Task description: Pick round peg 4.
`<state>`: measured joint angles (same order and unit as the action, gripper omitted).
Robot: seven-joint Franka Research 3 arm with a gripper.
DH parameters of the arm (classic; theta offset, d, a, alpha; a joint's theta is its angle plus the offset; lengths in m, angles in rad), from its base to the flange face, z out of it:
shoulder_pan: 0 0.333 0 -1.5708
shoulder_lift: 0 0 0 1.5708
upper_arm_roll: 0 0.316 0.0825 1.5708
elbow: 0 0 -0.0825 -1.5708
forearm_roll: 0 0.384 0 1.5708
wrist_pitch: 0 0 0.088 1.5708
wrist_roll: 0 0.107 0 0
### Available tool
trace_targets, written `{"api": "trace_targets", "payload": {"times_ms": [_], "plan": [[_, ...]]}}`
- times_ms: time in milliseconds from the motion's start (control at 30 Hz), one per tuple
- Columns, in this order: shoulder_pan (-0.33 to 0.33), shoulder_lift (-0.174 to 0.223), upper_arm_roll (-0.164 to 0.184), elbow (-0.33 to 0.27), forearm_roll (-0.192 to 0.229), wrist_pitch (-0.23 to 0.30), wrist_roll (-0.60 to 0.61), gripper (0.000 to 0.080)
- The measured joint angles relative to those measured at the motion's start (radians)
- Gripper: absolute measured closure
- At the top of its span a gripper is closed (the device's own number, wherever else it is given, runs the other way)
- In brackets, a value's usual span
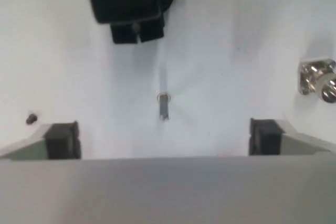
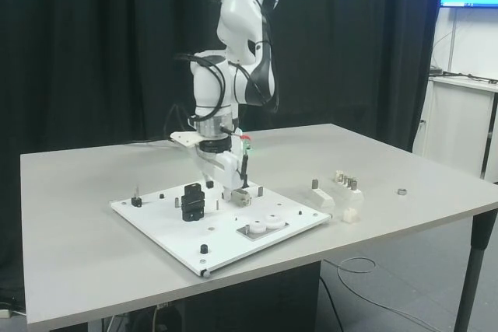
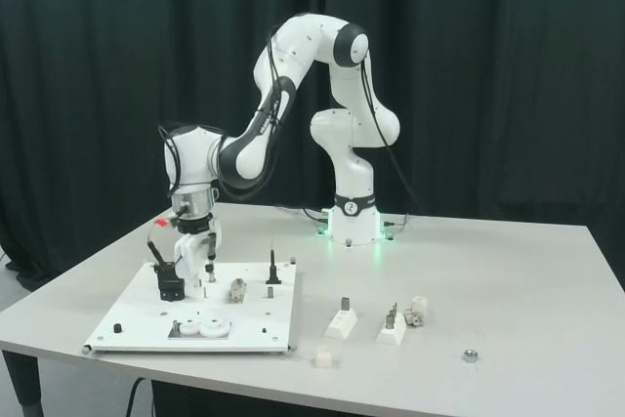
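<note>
The end effector point(image 1: 163, 139) is held released, nothing grasped. Round peg 4 point(image 1: 164, 106) stands on the white board point(image 1: 226, 66), centred between the fingers point(image 1: 62, 140). Descent, closing and lifting remain.

Gripper point(image 1: 164, 139) open, straddling upright peg point(image 1: 164, 106).

Grey table point(image 2: 93, 192), white board point(image 2: 167, 227), small white blocks point(image 3: 340, 323)

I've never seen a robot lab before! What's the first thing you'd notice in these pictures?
The big white robot arm arching over the grey table, its gripper hanging low over a white board. In the wrist view, a thin peg stands on that board between the open fingers, below a black block.
</note>
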<state>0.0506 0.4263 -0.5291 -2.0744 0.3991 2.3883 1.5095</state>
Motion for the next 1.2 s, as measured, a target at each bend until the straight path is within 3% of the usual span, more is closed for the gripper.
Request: {"api": "trace_targets", "payload": {"times_ms": [33,233,267,333,800,1200], "plan": [[0.0,-0.005,-0.002,0.004,-0.003,-0.009,0.0,0.0078],[0.0,-0.029,-0.007,0.02,-0.024,-0.053,0.0,0.0078],[0.0,-0.032,-0.008,0.022,-0.026,-0.058,0.0,0.0022],[0.0,-0.038,-0.009,0.025,-0.03,-0.065,0.0,0.0006],[0.009,-0.055,-0.019,0.029,-0.043,-0.068,0.001,0.0003],[0.018,-0.058,-0.019,0.033,-0.082,-0.064,-0.029,0.0003]]}}
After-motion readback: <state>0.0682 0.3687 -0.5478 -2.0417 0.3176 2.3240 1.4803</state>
